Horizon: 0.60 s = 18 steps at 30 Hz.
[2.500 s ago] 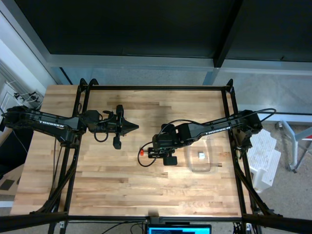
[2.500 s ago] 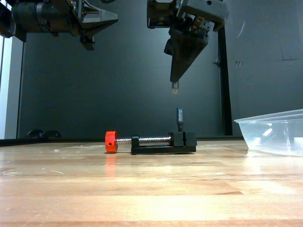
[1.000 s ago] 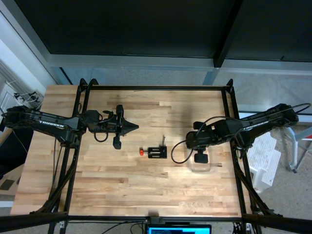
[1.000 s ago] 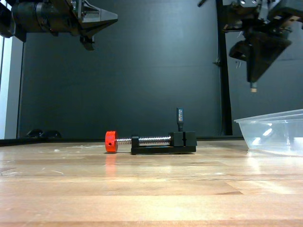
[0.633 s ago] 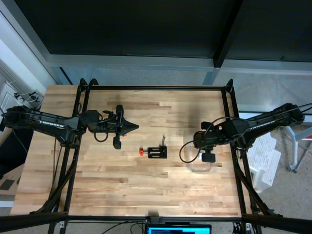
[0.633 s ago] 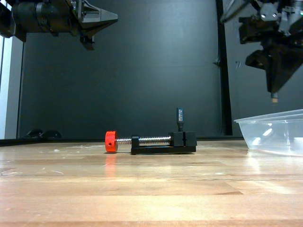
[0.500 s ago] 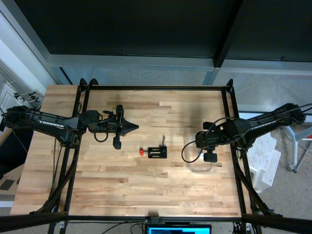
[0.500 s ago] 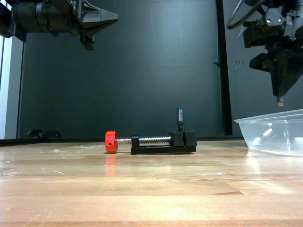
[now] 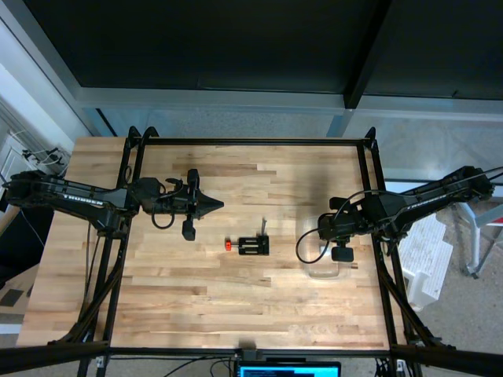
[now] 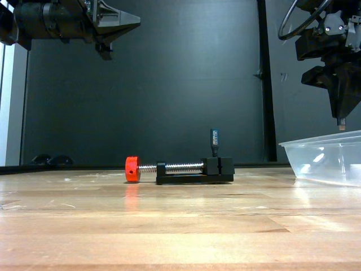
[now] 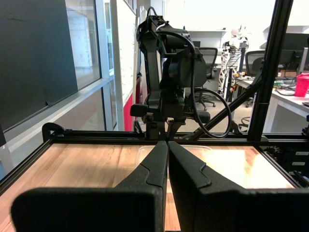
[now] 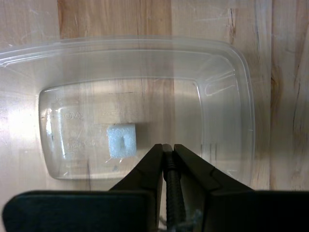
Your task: Remove the USB-C connector from taskboard and place in the container
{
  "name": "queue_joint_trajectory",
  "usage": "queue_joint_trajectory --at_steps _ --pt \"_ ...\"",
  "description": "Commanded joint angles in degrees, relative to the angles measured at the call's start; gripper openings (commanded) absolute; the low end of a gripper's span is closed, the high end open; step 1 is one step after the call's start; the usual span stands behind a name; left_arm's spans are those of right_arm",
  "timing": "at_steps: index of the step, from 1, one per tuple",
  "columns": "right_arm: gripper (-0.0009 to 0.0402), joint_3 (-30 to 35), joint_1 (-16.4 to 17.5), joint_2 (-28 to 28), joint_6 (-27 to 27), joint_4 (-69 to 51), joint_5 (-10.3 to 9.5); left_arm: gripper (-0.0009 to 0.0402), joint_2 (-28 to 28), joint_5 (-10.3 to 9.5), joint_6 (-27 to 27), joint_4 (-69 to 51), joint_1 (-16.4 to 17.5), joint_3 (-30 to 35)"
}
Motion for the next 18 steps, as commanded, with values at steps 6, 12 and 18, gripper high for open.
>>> queue_joint_trajectory --at_steps 6,12,18 --pt "0.0094 0.0 0.26 0.17 0.07 0.02 0.13 0.0 0.02 0.02 0.0 0.0 0.0 0.0" --pt "0.0123 0.02 0.35 0.13 0.31 -0.07 1.01 0.0 0.02 0.0 0.0 0.0 0.0 0.0" --pt "0.0149 0.63 0.44 0.13 1.55 -0.96 1.03 0.0 0.02 0.0 0.0 0.0 0.0 0.0"
